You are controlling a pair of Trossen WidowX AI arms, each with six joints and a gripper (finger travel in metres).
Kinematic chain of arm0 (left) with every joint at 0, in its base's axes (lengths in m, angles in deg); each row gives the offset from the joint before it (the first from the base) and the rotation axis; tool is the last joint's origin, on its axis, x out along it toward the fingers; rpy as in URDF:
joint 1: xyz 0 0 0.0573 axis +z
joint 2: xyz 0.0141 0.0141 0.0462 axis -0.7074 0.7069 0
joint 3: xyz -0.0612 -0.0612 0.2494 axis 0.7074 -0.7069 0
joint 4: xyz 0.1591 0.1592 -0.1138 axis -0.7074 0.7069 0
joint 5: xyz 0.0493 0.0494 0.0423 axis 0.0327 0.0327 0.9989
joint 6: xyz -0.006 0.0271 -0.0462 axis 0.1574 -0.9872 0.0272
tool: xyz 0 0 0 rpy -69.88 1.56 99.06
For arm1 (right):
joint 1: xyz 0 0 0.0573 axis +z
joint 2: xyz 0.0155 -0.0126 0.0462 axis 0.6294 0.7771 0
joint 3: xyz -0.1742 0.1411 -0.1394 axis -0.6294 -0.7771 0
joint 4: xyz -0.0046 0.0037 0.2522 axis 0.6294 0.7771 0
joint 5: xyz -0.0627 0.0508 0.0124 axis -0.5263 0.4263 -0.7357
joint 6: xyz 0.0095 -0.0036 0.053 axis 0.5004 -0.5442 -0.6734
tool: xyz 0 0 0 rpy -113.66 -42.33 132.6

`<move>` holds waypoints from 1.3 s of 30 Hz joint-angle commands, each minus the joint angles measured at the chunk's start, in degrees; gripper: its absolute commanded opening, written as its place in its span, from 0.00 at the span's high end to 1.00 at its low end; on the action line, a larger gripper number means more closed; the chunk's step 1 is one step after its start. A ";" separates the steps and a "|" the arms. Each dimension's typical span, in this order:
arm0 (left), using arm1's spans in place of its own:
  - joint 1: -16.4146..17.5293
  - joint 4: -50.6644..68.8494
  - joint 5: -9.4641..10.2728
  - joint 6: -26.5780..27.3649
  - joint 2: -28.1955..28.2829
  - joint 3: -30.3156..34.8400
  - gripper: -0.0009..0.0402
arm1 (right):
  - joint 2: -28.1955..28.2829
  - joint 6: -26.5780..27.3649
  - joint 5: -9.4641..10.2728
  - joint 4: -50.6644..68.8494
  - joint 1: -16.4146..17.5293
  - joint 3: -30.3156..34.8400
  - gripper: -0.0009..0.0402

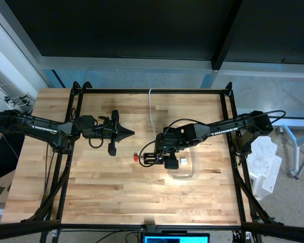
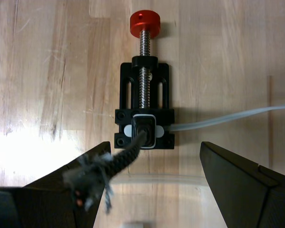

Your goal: Remove the power plug from the receptacle and place in the container

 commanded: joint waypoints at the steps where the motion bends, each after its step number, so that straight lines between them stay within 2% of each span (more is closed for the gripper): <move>1: 0.00 0.00 -0.02 0.00 0.02 0.00 0.98 | -0.04 -0.59 -1.16 -0.96 0.09 -0.13 0.34; 9: 0.00 -0.02 0.00 0.00 0.02 0.00 0.98 | 0.96 -1.66 -2.32 -1.14 0.90 -0.33 0.34; 26: 0.00 -0.02 -0.02 0.00 0.02 0.00 0.98 | 4.24 -1.92 -2.60 -2.64 1.70 -0.24 0.35; 39: 0.02 -0.02 -0.02 0.00 0.02 0.00 0.98 | 4.55 -1.70 -2.58 -3.65 1.70 -0.26 0.56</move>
